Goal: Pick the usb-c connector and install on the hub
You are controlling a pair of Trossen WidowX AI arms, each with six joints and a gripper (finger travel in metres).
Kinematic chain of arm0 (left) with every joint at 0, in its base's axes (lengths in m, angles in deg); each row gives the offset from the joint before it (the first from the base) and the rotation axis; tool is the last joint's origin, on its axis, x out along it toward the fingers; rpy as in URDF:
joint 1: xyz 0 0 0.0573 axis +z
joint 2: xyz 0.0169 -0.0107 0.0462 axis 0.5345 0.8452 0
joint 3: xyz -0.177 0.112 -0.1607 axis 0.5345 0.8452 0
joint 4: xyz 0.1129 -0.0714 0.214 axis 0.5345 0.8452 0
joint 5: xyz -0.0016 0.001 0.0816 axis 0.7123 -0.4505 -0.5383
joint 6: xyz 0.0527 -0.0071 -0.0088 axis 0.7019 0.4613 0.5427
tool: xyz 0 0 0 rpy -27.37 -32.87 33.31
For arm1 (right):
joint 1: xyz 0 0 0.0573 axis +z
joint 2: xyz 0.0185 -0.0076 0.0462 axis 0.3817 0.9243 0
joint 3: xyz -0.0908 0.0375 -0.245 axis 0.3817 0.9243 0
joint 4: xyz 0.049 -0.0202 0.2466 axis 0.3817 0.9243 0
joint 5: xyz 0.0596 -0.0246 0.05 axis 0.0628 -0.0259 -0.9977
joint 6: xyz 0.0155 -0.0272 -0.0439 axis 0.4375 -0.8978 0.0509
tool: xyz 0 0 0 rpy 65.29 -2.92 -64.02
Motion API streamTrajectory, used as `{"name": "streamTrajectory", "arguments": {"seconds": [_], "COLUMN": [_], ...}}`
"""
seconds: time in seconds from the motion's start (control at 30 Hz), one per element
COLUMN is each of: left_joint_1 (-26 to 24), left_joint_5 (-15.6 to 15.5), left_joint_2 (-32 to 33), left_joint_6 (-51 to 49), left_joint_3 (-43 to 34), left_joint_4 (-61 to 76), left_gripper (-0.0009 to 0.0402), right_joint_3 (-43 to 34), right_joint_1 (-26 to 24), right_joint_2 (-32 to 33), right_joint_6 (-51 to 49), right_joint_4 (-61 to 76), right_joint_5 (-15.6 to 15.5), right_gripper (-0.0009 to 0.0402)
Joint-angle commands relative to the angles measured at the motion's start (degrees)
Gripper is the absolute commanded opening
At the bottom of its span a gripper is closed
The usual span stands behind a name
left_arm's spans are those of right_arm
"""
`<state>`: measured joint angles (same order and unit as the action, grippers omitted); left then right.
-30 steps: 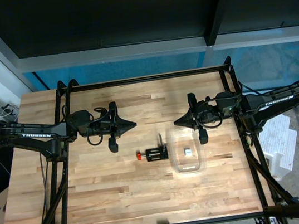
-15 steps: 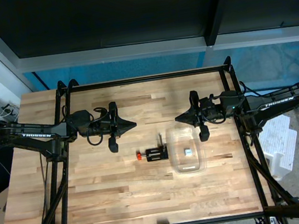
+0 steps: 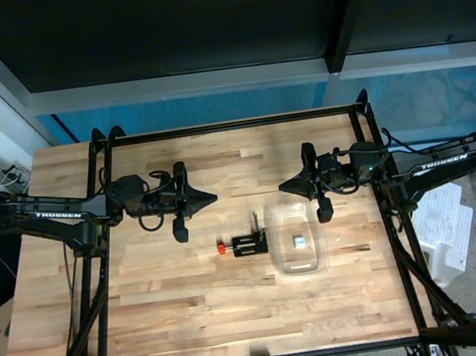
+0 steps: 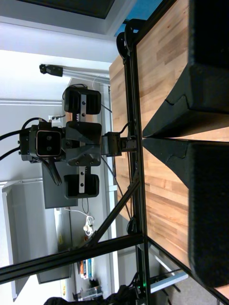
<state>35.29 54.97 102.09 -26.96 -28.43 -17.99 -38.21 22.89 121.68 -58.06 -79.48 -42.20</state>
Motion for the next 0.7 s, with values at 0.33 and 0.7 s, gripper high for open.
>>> {"name": "streamTrajectory", "arguments": {"seconds": [0.33, 0.7], "left_joint_1": [0.00, 0.02], "left_joint_5": [0.00, 0.00], "left_joint_2": [0.00, 0.00], "left_joint_6": [0.00, 0.00], "left_joint_3": [0.00, 0.00], "left_joint_4": [-0.02, -0.02], "left_gripper": [0.0000, 0.0000], "right_joint_3": [-0.04, -0.04], "right_joint_1": [0.07, 0.07], "right_joint_2": [0.02, 0.02], "right_joint_6": [-0.02, -0.02], "right_joint_4": [0.57, 0.59], "right_joint_5": [0.02, 0.02], "right_gripper": [0.0000, 0.0000]}}
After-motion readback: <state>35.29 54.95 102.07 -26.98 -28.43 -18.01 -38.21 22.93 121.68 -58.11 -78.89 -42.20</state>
